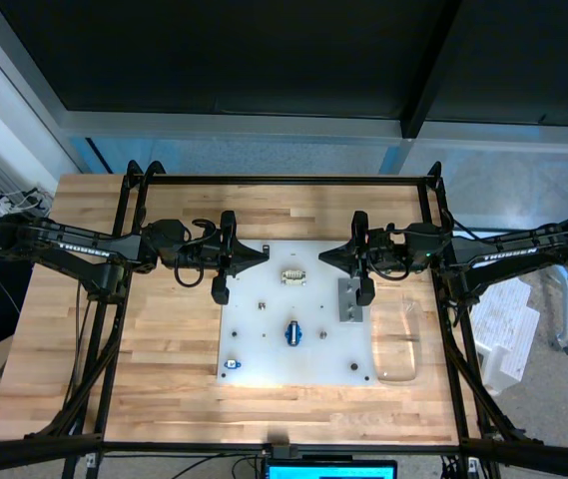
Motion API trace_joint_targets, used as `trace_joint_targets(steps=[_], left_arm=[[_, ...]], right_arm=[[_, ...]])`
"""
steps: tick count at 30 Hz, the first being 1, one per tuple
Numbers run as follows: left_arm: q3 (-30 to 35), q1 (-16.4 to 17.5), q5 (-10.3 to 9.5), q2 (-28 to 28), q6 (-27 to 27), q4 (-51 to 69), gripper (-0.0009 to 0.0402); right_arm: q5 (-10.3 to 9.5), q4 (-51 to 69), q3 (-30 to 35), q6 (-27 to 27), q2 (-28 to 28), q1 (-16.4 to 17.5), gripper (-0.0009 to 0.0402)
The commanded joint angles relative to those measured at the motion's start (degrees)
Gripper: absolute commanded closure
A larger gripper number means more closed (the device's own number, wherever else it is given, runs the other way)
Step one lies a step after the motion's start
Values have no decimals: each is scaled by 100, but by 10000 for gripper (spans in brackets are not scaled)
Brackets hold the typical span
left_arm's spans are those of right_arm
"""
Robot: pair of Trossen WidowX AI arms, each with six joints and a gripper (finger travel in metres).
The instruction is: Pick the 16mm cylinder and install on the taskboard
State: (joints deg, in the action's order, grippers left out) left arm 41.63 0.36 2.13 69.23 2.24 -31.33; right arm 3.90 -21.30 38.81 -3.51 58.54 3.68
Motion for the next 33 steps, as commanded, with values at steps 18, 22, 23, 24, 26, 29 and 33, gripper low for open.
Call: trace_joint_targets(steps=[18,22,23,24,26,29,33], left_arm=[[0,2,0,0,-2,-2,392],[0,0,0,0,-2,-2,392],[0,2,0,0,-2,-2,392],[0,0,0,0,-2,-2,392],[0,2,0,0,-2,0,392],[0,0,0,0,-2,-2,392],[0,2,0,0,-2,-2,392]], right_arm=[[-195,-76,4,-55,7,-310,393],[-203,-74,4,-59,7,-306,393],[-201,-74,4,-59,7,-304,393],[-203,-74,7,-59,7,-304,393],[-203,-72,4,-66,7,-299,393],[-201,-68,4,-66,7,-299,393],[-199,-66,4,-63,7,-299,393]])
